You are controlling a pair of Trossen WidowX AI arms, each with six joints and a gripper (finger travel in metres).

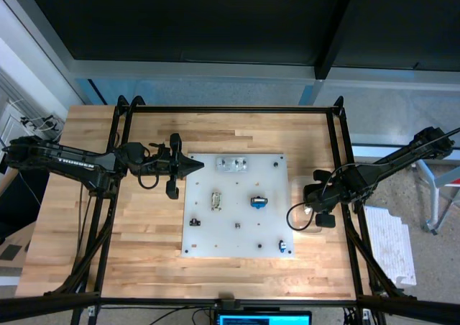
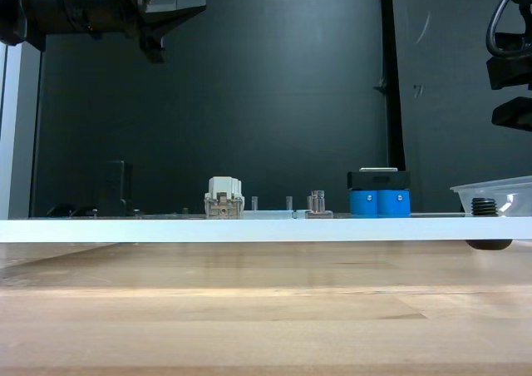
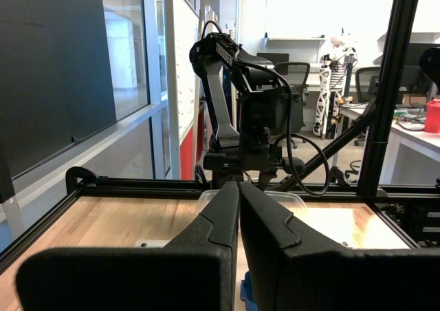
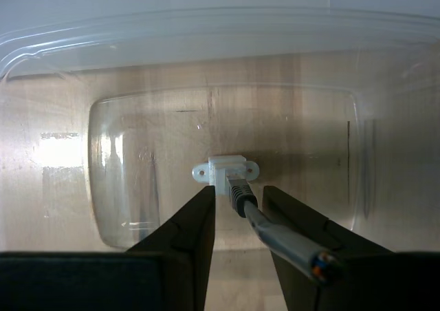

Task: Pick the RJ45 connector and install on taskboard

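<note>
The RJ45 connector (image 4: 225,168) is a small whitish plug with a short grey cable stub. It lies on the floor of a clear plastic tray (image 4: 124,187). My right gripper (image 4: 238,190) hangs just above it, open, with one finger on each side of the cable stub and neither touching it. In the high view this right gripper (image 1: 314,208) is off the right edge of the white taskboard (image 1: 215,235). My left gripper (image 1: 195,165) is shut and empty, held high over the board's left edge and pointing right.
The board carries a blue block (image 1: 258,201), a beige socket (image 1: 215,200), silver fittings (image 1: 233,165) and a small blue part (image 1: 283,247). A black frame (image 1: 230,110) rims the wooden table (image 1: 144,253). The tray (image 2: 499,195) stands beside the board's right edge.
</note>
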